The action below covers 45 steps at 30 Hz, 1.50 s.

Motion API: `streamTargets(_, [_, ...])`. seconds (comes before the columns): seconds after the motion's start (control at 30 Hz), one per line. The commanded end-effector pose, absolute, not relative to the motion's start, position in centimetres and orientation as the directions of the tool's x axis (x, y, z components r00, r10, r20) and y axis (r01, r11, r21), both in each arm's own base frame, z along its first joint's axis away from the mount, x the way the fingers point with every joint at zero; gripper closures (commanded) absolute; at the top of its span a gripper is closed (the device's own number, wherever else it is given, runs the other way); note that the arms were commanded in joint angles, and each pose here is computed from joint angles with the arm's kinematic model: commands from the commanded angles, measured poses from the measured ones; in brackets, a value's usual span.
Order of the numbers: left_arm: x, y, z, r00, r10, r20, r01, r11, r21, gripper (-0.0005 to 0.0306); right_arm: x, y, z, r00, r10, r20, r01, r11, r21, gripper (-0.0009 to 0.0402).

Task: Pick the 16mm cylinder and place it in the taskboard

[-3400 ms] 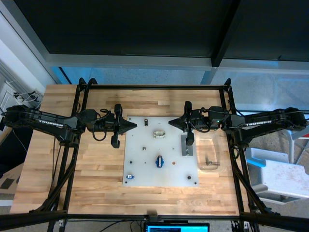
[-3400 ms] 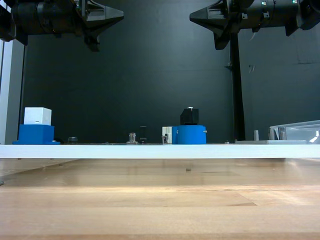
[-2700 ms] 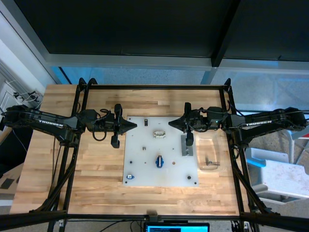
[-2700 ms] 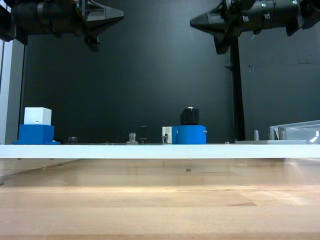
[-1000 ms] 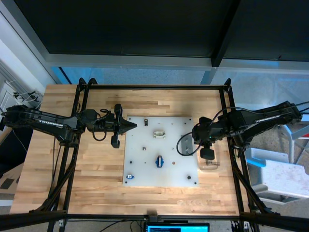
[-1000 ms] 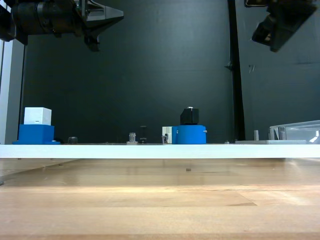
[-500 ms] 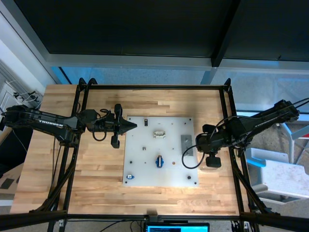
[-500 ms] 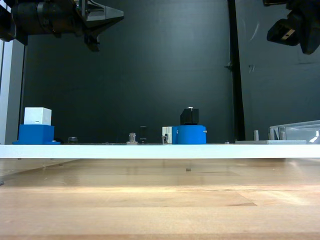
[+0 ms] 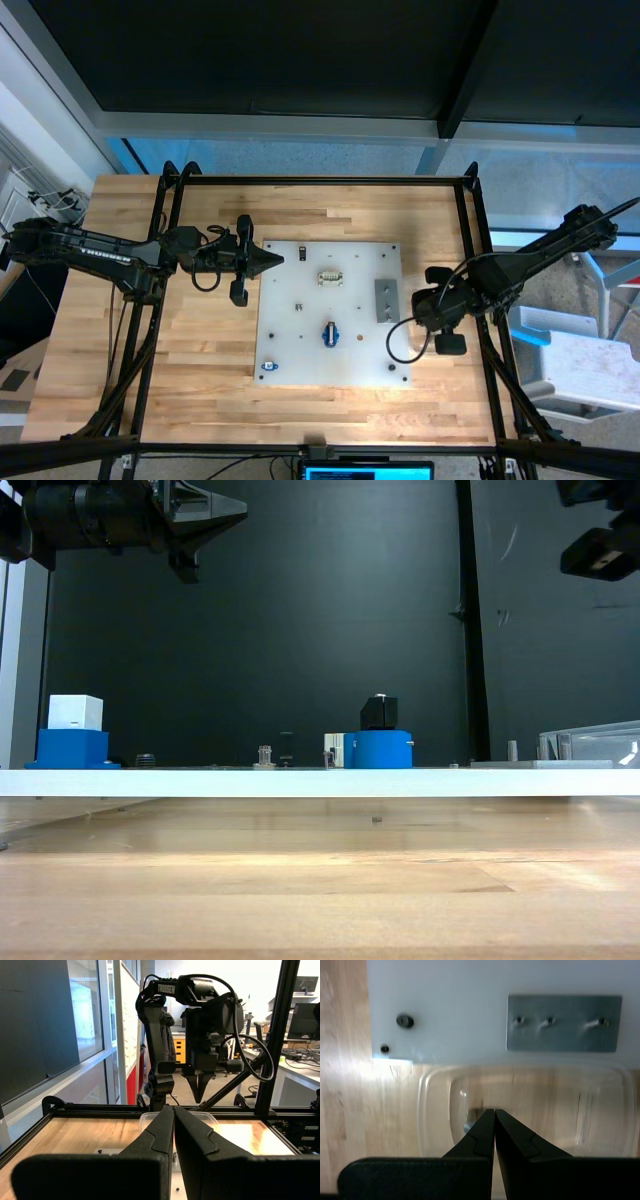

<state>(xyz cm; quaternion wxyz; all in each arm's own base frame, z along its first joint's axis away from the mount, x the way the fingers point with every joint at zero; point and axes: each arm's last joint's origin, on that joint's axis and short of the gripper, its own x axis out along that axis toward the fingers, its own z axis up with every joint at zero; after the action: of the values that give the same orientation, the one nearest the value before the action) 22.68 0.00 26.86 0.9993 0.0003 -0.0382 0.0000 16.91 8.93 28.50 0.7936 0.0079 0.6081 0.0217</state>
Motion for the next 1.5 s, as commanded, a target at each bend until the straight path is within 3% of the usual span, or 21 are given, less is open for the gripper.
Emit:
streamTargets(0.03, [22.68,0.00,26.86,0.99708,0.000,0.076,0.000,1.00000,0.001,0.0300,16.5,9.0,28.2,0.232,0.032,-0.972,-0.013,0.999,0.030,0.0393])
streamTargets(0.33, [22.68,0.00,26.86,0.99708,0.000,0.076,0.000,1.00000,0.001,0.0300,15.6,9.5,26.5,0.171,0.006,-0.985,-0.032,0.999,0.001,0.0380])
streamTargets(1.1, [22.68,0.00,26.86,0.99708,0.000,0.076,0.000,1.00000,0.001,0.0300,15.0,10.5,24.4,0.170,0.015,-0.985,-0.021,1.000,0.012,0.0235])
streamTargets(1.5, [22.69,0.00,26.85,0.99711,0.000,0.076,0.000,1.00000,0.001,0.0300,14.9,10.7,23.6,0.181,-0.005,-0.983,-0.035,0.999,-0.011,0.0177])
